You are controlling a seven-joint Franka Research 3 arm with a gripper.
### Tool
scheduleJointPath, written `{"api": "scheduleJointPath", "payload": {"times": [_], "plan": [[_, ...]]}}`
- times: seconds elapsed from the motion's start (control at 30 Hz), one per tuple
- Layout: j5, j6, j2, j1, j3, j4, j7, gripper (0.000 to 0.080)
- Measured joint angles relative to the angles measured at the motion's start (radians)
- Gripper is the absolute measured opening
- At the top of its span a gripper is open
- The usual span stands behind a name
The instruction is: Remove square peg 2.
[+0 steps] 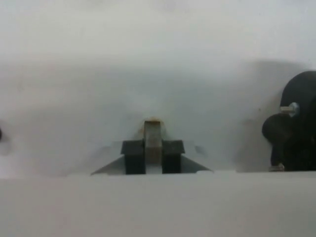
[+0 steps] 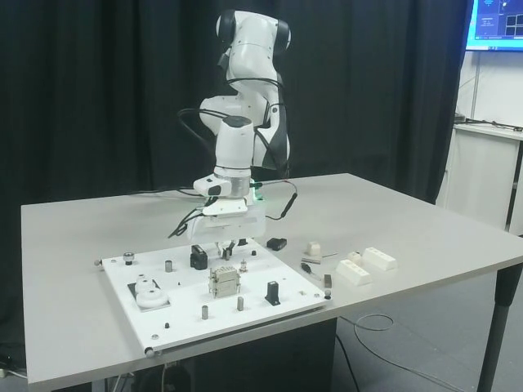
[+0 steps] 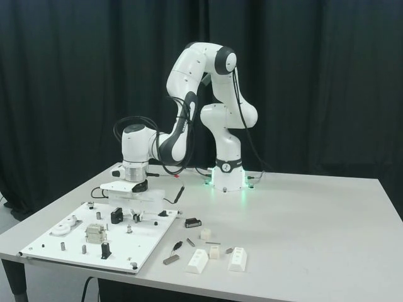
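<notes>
Gripping square peg 2 (image 1: 153, 139) between the two black fingertips of the end effector (image 1: 153, 157), low over the rear middle of the white assembly board (image 2: 261, 314) on the grey tabletop (image 2: 392, 216); judged the grasp step, peg apparently not yet lifted clear. Next calling for a straight upward pull, keeping clear of the black fixture (image 1: 295, 123) just beside and of the metal connector block (image 2: 223, 282) nearby.

**Count of things on the table**

One white robot arm (image 3: 189, 119). One white board (image 2: 221, 298). Three white blocks (image 3: 214, 258) lie near the table's (image 3: 315, 233) front edge. One small black connector (image 3: 192, 222) lies beside the board. One monitor (image 2: 496, 24).
</notes>
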Motion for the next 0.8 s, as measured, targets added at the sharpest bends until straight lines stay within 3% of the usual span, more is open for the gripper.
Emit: {"api": "scheduleJointPath", "payload": {"times": [0.8], "plan": [[0.017, -0.001, 0.000, 0.000, -0.003, 0.001, -0.049, 0.0067]]}}
